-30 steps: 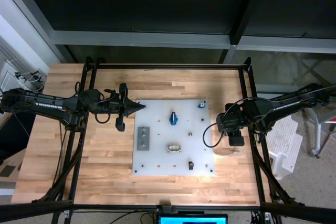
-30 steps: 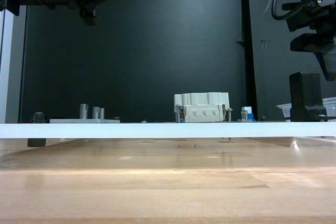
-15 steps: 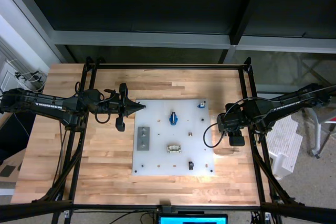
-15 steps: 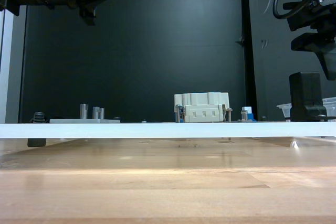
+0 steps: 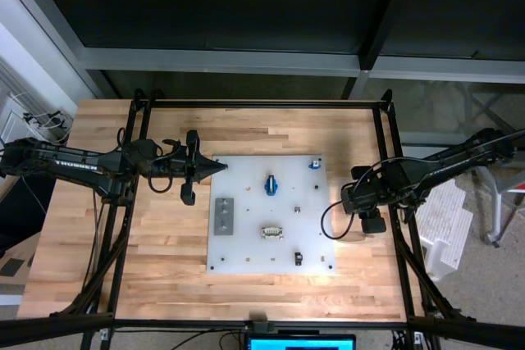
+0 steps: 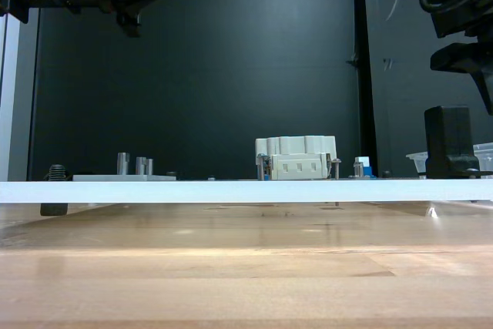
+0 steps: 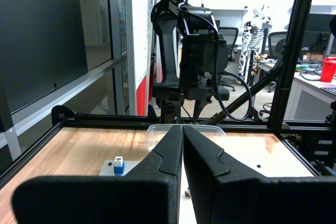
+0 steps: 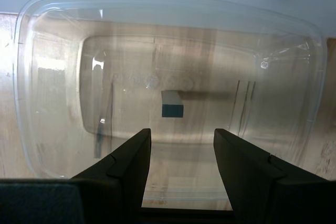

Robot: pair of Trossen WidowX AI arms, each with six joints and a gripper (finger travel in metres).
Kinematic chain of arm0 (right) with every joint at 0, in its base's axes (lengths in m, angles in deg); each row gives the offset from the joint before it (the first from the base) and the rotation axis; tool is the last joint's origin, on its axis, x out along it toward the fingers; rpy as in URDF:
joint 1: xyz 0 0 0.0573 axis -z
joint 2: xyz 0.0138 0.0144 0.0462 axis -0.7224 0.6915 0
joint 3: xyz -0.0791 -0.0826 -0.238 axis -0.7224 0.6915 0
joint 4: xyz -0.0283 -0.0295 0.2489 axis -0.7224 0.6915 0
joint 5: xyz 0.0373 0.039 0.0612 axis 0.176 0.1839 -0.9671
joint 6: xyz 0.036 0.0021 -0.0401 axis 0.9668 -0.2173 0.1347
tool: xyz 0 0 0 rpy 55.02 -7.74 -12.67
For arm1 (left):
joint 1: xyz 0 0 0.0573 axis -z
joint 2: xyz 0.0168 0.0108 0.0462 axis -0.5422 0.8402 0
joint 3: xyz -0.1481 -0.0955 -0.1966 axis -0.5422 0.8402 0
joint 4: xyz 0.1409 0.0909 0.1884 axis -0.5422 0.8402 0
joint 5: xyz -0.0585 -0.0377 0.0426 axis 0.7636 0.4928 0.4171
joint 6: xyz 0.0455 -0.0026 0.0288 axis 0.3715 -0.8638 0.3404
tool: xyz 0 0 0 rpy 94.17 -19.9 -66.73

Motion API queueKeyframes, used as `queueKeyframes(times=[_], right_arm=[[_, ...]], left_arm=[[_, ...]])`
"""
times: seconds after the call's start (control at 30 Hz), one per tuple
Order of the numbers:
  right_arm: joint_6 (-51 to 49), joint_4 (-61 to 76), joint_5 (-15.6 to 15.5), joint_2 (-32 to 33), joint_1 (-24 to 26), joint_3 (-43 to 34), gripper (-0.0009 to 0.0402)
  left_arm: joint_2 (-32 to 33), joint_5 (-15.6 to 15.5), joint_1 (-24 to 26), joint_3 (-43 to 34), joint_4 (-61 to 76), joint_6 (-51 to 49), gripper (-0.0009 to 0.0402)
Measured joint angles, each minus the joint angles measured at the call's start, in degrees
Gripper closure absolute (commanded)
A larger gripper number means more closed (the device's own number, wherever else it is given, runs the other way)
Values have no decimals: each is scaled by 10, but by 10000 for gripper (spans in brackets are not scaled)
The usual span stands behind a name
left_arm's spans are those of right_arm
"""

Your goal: Pick the 16mm bar and install on taskboard

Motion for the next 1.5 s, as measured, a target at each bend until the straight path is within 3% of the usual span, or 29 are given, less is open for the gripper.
queueKeyframes(times=[0.43, 1.03, 1.5], right_arm=[[0, -3, 1, 0, -1, 3, 228], [0, -99, 0, 2, -4, 86, 228], [12, -113, -3, 21, -4, 95, 228]], left_arm=[[0, 0, 0, 0, 0, 0, 393], [0, 0, 0, 0, 0, 0, 393], [0, 0, 0, 0, 0, 0, 393]])
